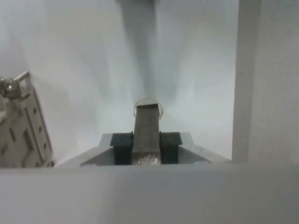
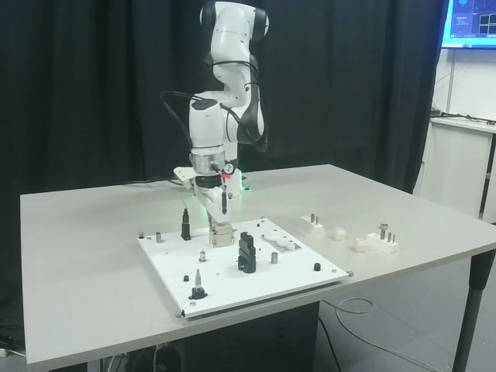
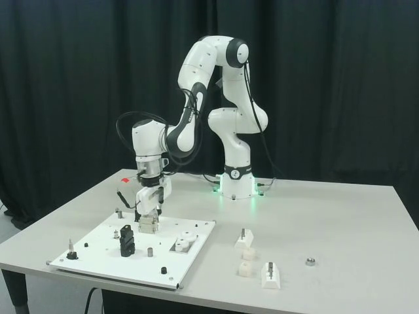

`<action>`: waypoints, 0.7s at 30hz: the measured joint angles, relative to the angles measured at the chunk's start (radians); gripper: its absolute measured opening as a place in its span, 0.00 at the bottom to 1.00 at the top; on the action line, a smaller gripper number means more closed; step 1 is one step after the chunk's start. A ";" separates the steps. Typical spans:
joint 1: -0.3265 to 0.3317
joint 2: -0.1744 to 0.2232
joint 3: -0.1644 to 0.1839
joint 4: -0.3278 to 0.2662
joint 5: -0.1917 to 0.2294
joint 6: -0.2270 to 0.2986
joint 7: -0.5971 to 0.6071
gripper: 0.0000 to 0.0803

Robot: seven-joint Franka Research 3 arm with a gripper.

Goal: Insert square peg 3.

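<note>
1. The gripper (image 1: 146, 148) was closed on the square peg (image 1: 147, 133), long axis vertical.
2. The peg hung directly above the grey receptacle block (image 3: 146, 226) on the white board (image 3: 98, 258), close over it.

black curtain (image 3: 78, 78), white blocks (image 3: 247, 260), monitor (image 2: 471, 23)

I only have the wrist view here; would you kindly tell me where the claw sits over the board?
Observer: The claw, shut on the square peg, appears to hang just above a small grey block on the white board.
Operator: Does anything stand near that block?
Observer: Yes, a black fixture stands beside it, nearer the board's front edge.
Operator: And off the board?
Observer: Small white blocks lie on the grey table.
</note>
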 joint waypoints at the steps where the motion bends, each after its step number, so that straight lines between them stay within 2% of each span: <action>1: 0.000 0.000 0.000 0.000 0.000 0.000 0.000 0.14; 21: 0.001 0.002 -0.006 -0.002 -0.001 0.005 -0.057 0.14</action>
